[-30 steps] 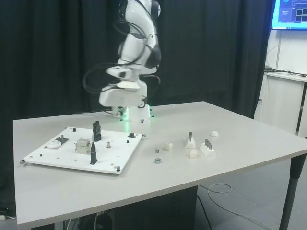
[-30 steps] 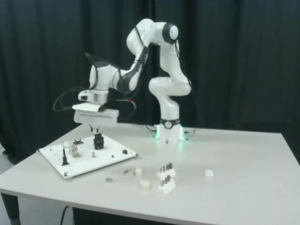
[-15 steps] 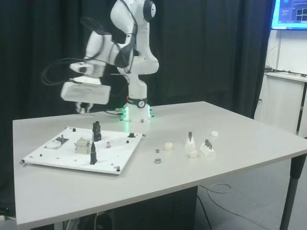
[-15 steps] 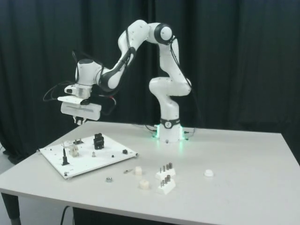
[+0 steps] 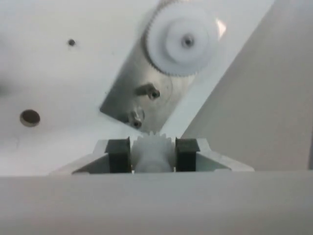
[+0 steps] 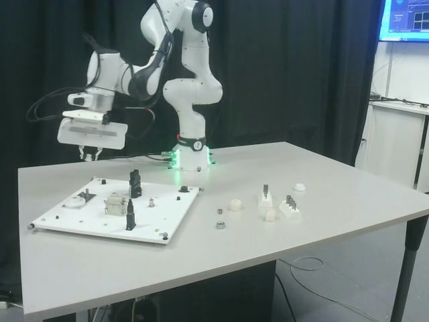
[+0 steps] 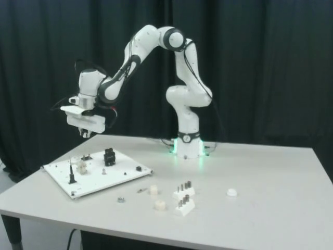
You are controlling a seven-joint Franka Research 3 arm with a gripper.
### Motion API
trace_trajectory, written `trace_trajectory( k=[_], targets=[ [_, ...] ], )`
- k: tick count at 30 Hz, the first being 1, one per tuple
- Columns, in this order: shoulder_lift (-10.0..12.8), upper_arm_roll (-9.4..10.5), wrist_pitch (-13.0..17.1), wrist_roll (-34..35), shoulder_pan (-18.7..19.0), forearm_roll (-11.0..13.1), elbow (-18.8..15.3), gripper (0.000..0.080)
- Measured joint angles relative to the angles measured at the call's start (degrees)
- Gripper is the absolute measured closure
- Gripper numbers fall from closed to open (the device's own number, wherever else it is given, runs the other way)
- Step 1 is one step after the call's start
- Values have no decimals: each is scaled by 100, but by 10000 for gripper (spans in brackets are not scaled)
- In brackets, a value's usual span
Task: Insert small gear.
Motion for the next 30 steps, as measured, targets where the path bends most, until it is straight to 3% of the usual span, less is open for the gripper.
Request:
trace_trajectory(
  k=[5, 12, 22, 30],
  targets=[
    [177, 0, -14, -168, -203, 485, 19, 610],
    [457, 0, -204, -151, -376, 924, 139, 610],
    [1028, 1, -914, 473, -499, 1494, 674, 610],
    [1602, 9, -1431, 693, -507, 1737, 1196, 610]
  ],
)
